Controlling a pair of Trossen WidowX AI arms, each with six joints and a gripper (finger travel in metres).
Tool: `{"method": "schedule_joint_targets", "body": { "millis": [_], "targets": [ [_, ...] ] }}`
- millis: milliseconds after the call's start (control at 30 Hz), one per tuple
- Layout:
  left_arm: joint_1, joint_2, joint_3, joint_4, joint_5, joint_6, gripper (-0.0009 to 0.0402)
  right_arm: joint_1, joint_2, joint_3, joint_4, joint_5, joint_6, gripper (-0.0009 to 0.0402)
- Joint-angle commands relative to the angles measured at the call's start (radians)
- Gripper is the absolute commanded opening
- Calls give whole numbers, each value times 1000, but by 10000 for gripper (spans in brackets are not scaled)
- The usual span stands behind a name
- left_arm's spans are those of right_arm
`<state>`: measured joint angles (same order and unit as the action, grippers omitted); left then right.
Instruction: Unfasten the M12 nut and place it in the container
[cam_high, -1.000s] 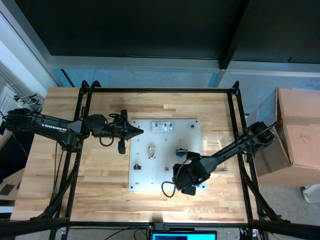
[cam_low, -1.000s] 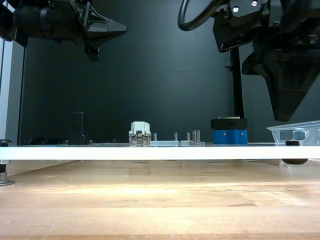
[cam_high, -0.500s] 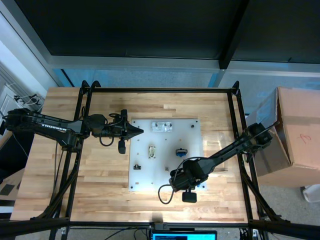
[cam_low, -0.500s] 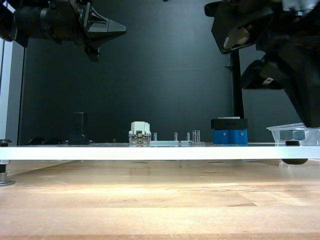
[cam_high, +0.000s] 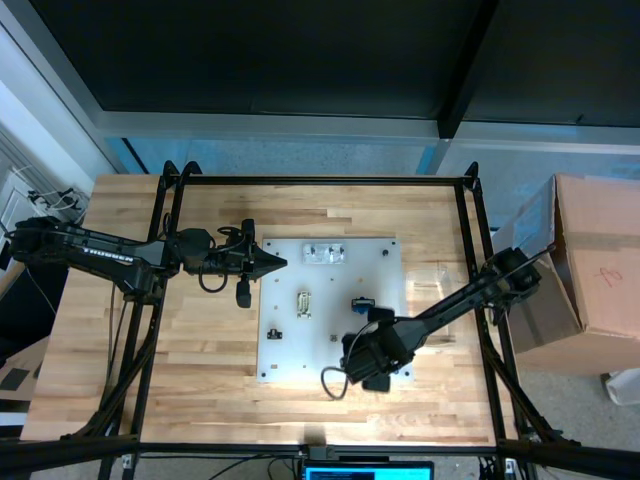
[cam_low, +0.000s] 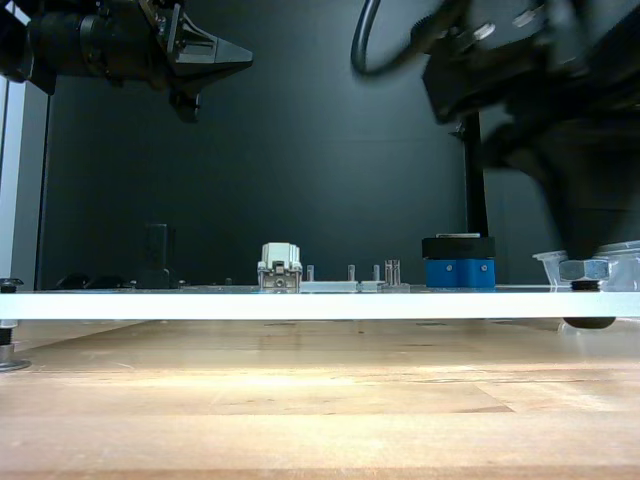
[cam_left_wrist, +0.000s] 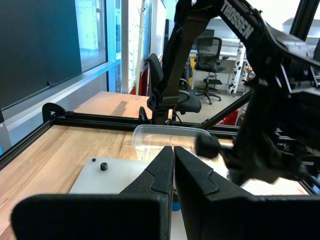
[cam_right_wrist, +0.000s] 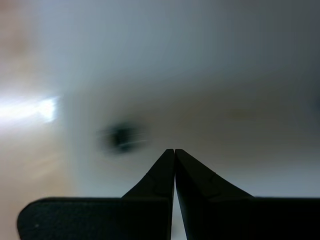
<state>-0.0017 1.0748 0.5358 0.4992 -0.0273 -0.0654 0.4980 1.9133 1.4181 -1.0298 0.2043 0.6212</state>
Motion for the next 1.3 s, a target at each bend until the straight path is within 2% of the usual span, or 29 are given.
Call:
{"method": "schedule_joint_targets", "body": {
  "millis": [33, 133, 200, 433, 500, 1033, 1233, 1300],
  "targets": [
    [0, 0, 0, 0, 0, 0, 0, 1, -18, 30, -66, 58, 26, 0],
    [0, 0, 0, 0, 0, 0, 0, 2, -27, 32, -67, 53, 28, 0],
    [0, 0, 0, 0, 0, 0, 0, 2, -27, 32, -66, 19, 27, 0],
    [0, 0, 0, 0, 0, 0, 0, 2, -26, 31, 19, -216, 18, 0],
    [0, 0, 0, 0, 0, 0, 0, 2, -26, 29, 56, -254, 18, 0],
    [0, 0, 0, 0, 0, 0, 0, 8, 24, 11, 134, -256, 17, 0],
    [0, 0, 0, 0, 0, 0, 0, 8, 24, 2, 130, -245, 18, 0],
    [0, 0, 0, 0, 0, 0, 0, 8, 24, -3, 128, -226, 21, 0]
  ]
}}
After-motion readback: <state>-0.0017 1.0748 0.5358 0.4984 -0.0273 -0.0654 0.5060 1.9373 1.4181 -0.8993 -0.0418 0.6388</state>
